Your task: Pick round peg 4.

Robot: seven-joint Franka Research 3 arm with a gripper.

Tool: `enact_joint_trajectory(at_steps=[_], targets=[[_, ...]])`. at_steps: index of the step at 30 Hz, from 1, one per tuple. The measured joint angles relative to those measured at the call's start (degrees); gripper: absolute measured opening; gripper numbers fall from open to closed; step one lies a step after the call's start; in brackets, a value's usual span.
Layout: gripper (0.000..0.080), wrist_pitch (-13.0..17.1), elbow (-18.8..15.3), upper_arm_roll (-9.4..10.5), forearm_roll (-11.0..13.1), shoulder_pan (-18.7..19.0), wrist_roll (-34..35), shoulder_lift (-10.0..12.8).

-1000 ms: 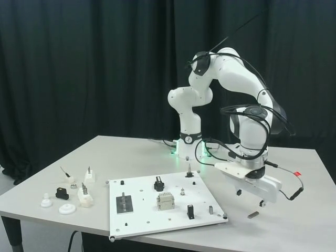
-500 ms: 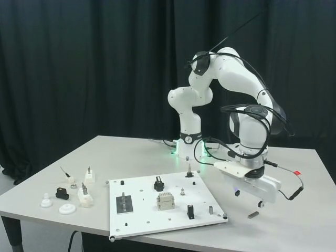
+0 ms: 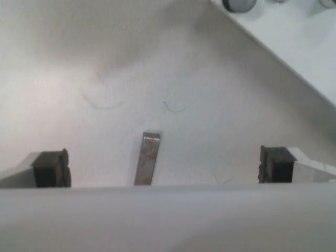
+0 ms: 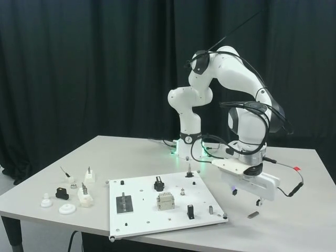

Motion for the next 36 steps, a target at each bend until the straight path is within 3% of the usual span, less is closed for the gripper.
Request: enact_joint_trajectory(at_steps=[22, 36], targets=[[0.0800, 0.5, 0.1, -2.45, 0.0, 0.0, -7.9, -0.5], [0.0800, -0.2, 0.1, -8.23, -2.1, -0.1, -23.0, -0.8]])
